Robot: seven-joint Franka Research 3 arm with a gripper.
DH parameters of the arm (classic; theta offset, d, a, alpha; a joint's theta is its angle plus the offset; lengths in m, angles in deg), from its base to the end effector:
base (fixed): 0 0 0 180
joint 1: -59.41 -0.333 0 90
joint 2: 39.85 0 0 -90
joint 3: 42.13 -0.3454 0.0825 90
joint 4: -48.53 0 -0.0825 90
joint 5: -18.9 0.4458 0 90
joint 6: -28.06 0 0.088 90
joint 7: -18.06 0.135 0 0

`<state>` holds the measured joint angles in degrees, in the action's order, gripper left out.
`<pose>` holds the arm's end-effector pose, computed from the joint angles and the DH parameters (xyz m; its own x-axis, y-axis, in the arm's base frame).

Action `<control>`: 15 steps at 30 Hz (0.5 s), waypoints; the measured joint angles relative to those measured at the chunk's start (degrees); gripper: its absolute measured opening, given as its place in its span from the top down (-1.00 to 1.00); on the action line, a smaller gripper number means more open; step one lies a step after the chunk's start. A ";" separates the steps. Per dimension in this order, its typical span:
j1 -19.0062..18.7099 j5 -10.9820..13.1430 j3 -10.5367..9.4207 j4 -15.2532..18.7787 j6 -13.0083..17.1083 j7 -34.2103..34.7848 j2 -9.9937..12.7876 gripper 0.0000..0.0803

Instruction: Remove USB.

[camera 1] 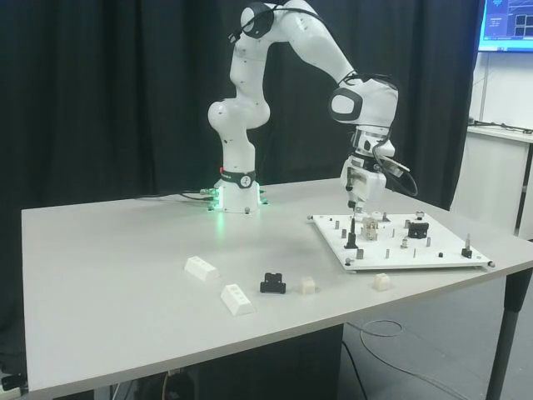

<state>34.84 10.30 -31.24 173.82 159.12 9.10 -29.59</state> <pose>0.5765 0.1328 0.2587 0.8759 0.4710 -0.1041 0.4813 -0.8678 0.1236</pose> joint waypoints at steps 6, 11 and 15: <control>0.00 0.00 -0.04 0.00 0.07 0.04 0.00 0.44; 0.00 0.00 -0.04 0.00 0.20 0.05 0.00 0.44; 0.01 0.00 -0.04 0.00 0.26 0.05 0.00 0.93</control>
<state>34.84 10.30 -31.28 173.82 159.37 9.15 -29.59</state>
